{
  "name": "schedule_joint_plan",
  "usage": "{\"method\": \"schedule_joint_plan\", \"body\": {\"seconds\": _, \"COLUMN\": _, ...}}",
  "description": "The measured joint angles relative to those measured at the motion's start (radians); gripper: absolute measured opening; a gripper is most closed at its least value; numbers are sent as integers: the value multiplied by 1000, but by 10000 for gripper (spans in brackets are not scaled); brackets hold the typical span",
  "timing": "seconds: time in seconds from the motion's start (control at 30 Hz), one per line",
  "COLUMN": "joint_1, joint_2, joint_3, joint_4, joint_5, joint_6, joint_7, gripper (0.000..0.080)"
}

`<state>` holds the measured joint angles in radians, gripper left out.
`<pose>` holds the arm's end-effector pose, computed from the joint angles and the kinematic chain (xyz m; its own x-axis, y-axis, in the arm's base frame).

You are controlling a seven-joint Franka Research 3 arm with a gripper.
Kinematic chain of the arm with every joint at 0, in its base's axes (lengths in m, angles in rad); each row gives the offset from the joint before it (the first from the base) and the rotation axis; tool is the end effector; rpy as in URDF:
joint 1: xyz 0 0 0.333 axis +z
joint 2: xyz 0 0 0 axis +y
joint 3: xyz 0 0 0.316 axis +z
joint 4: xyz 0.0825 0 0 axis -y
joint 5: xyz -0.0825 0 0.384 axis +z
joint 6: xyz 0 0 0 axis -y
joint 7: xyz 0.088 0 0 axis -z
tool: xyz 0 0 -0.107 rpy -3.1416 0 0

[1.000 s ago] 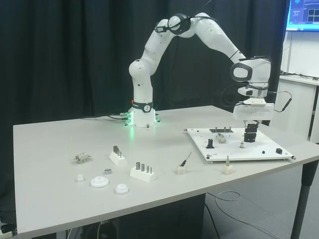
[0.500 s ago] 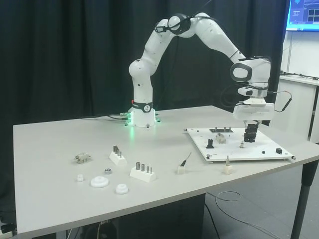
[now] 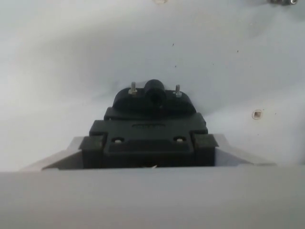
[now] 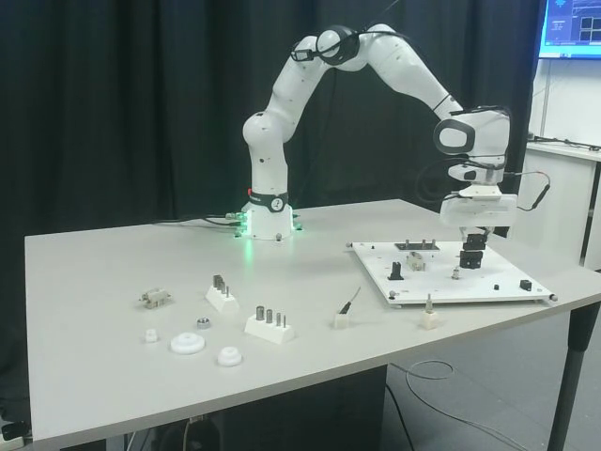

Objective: Insert D-SUB.

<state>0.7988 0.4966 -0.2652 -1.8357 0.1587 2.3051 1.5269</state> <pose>0.5470 0.3403 0.2667 0.4801 -0.8772 0.0080 -0.8772 -0.4800 0.0056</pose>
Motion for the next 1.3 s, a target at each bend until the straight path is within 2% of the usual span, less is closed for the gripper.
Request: {"method": "schedule_joint_plan", "body": {"seconds": 1.3, "joint_1": 3, "joint_2": -17, "joint_3": -4, "joint_4": -24, "joint_5": -6, "joint_6": 0, "joint_7": -2, "gripper": 387}}
